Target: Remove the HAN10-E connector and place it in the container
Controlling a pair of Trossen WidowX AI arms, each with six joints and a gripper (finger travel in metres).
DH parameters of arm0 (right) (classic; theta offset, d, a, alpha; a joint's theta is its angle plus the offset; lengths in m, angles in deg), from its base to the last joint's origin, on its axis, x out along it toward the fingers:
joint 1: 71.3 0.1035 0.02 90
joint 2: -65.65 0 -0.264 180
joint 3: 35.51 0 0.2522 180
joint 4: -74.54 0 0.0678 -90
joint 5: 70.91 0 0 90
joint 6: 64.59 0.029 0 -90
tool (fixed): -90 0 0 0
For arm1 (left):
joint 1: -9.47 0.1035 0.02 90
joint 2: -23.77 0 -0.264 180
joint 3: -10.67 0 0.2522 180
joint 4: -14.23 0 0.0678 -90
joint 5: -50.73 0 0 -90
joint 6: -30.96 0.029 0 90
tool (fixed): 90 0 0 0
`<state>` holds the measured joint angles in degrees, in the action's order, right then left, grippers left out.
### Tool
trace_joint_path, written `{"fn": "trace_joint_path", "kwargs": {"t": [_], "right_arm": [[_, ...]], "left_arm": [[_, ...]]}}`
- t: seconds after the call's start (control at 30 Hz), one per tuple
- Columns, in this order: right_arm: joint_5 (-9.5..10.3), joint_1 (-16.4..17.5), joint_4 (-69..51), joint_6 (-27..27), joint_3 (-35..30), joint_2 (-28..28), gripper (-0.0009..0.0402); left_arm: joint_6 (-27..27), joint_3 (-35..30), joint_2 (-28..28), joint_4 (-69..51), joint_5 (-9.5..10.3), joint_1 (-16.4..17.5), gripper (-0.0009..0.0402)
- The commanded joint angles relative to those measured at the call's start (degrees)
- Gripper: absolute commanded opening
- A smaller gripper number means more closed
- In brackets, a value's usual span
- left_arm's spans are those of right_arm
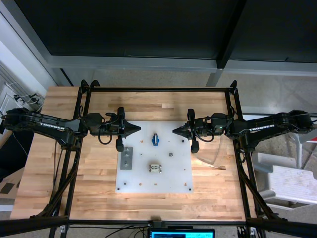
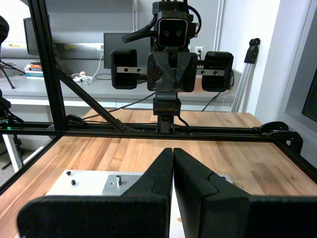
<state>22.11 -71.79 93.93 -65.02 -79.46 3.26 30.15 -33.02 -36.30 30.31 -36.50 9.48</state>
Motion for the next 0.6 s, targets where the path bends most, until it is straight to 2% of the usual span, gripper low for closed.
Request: {"fn": "trace_joint_path", "kwargs": {"t": [0.03, 0.53, 0.6], "right_arm": [[0.0, 0.0, 3.3, 0.0, 0.0, 0.0, 0.0], [0.04, 0.0, 3.1, 0.2, 0.0, 0.0, 0.0], [0.04, 0.0, 3.0, 1.5, 0.0, 0.0, 0.0]], "left_arm": [[0.0, 0.0, 0.0, 0.0, 0.0, 0.0, 0.0], [0.0, 0.0, 0.0, 0.0, 0.02, 0.0, 0.0], [0.0, 0.0, 0.0, 0.0, 0.0, 0.0, 0.0]]}}
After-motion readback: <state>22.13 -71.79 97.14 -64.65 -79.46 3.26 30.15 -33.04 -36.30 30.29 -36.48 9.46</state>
